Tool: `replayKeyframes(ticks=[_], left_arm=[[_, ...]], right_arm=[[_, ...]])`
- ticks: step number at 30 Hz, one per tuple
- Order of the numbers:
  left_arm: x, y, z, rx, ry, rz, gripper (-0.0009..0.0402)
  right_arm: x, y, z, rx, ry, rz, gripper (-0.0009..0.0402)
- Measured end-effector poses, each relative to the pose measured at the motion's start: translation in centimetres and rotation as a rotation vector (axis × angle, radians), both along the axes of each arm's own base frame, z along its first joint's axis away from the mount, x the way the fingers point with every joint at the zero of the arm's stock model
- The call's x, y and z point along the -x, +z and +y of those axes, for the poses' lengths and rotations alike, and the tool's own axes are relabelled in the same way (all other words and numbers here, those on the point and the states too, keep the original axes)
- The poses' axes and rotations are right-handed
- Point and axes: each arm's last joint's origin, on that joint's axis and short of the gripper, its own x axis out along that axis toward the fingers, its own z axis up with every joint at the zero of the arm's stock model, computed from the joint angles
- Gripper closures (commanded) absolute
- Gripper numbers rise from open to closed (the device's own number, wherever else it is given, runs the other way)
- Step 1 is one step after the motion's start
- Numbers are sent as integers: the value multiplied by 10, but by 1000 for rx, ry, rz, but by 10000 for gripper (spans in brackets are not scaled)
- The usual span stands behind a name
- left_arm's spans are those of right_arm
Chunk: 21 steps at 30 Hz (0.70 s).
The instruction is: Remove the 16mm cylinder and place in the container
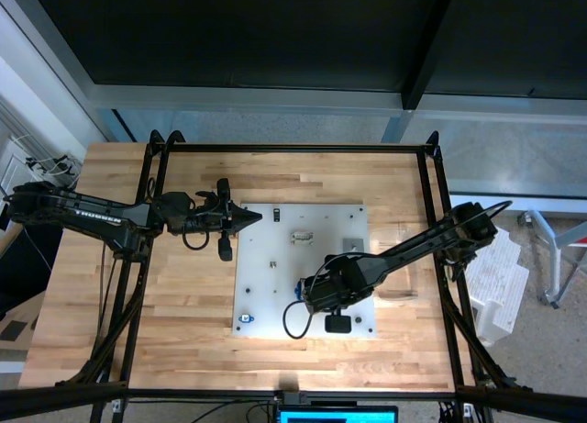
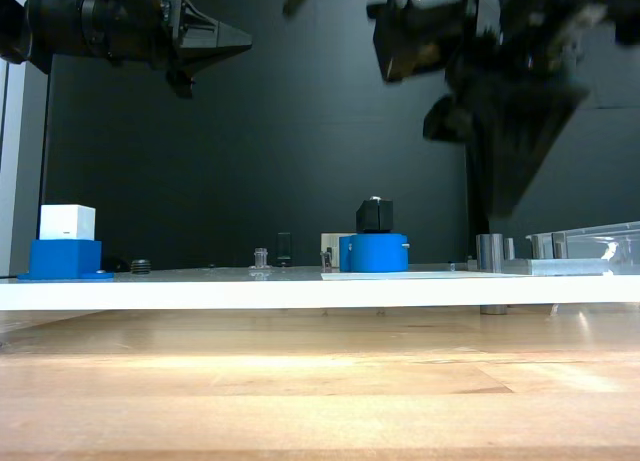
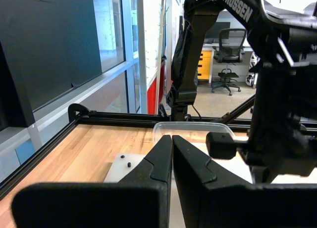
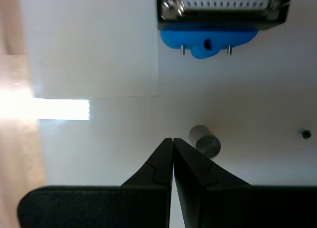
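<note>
Right gripper poised beside the 16mm cylinder, grasp not yet made.

Right gripper [image 4: 173, 141] hangs over the white task board [image 1: 275, 299], jaws closed on nothing, tips just beside the 16mm cylinder [image 4: 204, 140]. The cylinder stands upright, seated in the board near the blue connector [image 4: 208, 40]. Likely step: lining up the grasp. To do it well, the arm should open the jaws first, shift sideways until the cylinder sits centred between them, descend straight and close on the smooth barrel. It should then lift along the axis, since tilt would probably bind it. The container [image 2: 585, 243] waits at the board's right side on the counter [image 1: 165, 294], a short carry. Left gripper [image 3: 172, 139] is parked high at the board's left edge, jaws closed, empty.
</note>
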Motion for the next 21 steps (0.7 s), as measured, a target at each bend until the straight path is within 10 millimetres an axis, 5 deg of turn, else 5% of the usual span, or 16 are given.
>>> replayKeyframes(ticks=[11,21], left_arm=[[0,0,0,0,0,0,393],[0,0,0,0,0,0,393]], right_arm=[[13,36,-14,-11,-21,-30,393],[15,40,-20,-8,-38,-29,375]])
